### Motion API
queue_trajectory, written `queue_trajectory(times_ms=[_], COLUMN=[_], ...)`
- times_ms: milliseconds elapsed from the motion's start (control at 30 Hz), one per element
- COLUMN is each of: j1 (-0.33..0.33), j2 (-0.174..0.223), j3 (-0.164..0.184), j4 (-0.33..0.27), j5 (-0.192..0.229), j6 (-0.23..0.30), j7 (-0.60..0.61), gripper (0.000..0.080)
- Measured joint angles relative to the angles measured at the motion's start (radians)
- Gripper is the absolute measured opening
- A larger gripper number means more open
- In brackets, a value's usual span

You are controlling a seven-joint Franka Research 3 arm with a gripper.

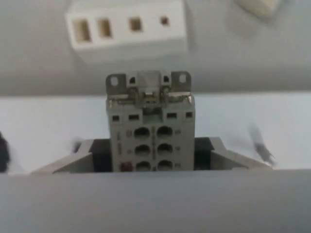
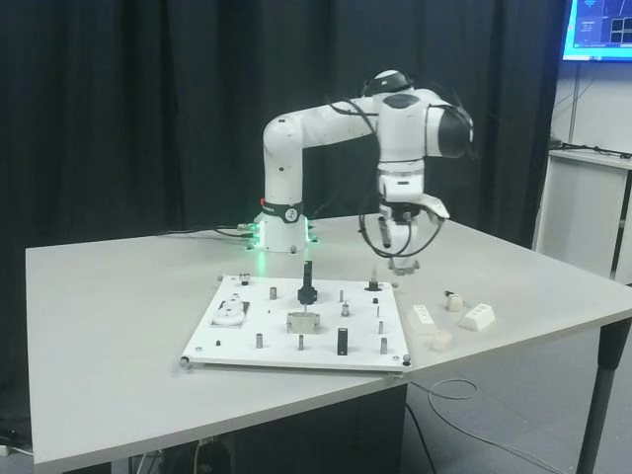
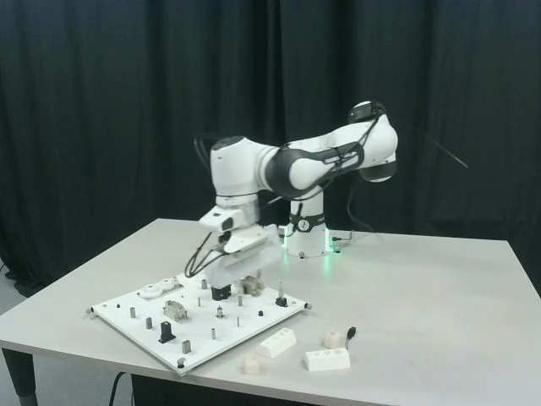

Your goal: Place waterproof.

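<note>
Waterproof plug (image 1: 149, 127), just one, sits gripped between the two fingers of the gripper (image 1: 150, 162), which are closed on its sides, up in the air over the white board (image 2: 296, 326). Three small white blocks lie on the grey table (image 2: 118, 326) near the board; one has four holes (image 1: 127, 26). Black curtains (image 3: 127, 101) hang behind.

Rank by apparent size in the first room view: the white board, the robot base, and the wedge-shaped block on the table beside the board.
1. White board, largest by far.
2. Robot base; it stands farther from the camera, so its true size may be understated.
3. Wedge block, smallest.
</note>
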Motion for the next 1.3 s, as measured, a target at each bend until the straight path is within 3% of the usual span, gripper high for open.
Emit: queue_trajectory(times_ms=[400,800,1300], j1=[0.119,0.205,0.332], j2=[-0.002,-0.004,-0.029], j3=[0.0,0.011,0.045], j4=[-0.03,-0.076,-0.197], j5=[-0.053,-0.074,-0.069], j6=[0.036,0.081,0.156], j7=[0.133,0.092,0.099], gripper=[0.0317,0.0317,0.0317])
